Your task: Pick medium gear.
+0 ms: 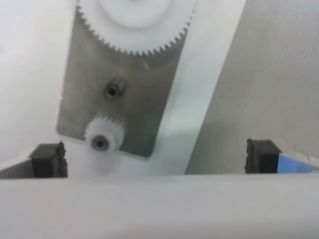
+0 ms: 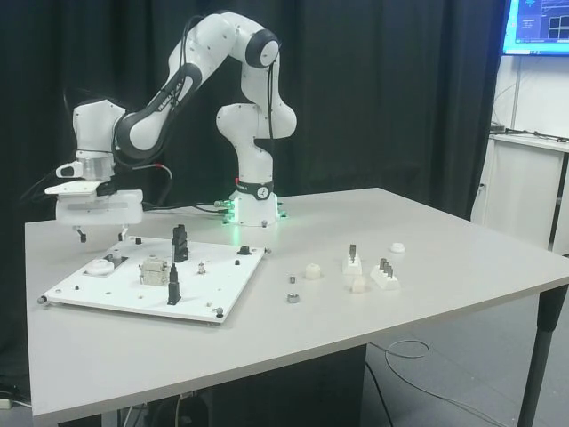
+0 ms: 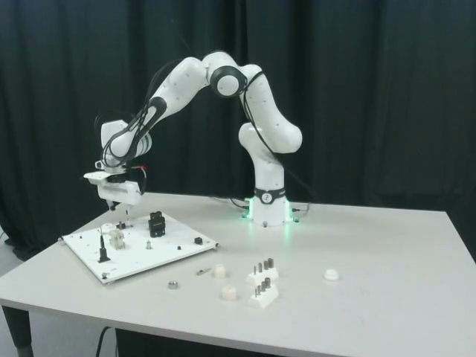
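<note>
In the wrist view a grey metal plate (image 1: 84, 94) carries a large white gear (image 1: 134, 25), a bare peg (image 1: 113, 90) and a small white gear (image 1: 102, 135). No gear sits on the middle peg. My gripper (image 1: 155, 158) hangs open above this plate, black fingertips (image 1: 48, 160) far apart and nothing between them. In the room views the gripper (image 2: 103, 235) (image 3: 119, 211) hovers over the far left corner of the white board (image 2: 209, 289) (image 3: 175, 249). A white gear-like piece (image 2: 313, 271) (image 3: 219, 271) lies on the table right of the board; I cannot tell its type.
On the board stand black fixtures (image 2: 179, 242) and a small white block (image 2: 156, 269). Right of the board lie a metal nut (image 2: 291, 297), white peg holders (image 2: 385, 276) and a white cap (image 2: 396, 248). The arm's base (image 2: 252, 209) stands behind the board.
</note>
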Tool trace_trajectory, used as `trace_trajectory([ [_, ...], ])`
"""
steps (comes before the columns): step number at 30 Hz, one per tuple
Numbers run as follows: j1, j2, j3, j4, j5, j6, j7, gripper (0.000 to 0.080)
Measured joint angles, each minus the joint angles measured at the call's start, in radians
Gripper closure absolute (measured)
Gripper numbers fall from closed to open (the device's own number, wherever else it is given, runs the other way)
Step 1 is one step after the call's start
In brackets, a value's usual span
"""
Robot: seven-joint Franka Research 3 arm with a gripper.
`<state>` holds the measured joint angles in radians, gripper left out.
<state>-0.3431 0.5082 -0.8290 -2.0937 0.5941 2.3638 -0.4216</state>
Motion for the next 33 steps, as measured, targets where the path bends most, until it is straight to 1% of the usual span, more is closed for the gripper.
trace_trajectory([
  [8,0.01,-0.033,-0.006,0.0,-0.007,-0.022,0.002,0.0003],
  [17,0.018,-0.055,-0.007,0.0,-0.018,-0.031,0.012,0.0003],
  [22,0.024,-0.062,-0.008,0.001,-0.021,-0.031,0.017,0.0003],
  [33,0.037,-0.062,-0.01,0.011,-0.023,-0.031,0.022,0.0003],
])
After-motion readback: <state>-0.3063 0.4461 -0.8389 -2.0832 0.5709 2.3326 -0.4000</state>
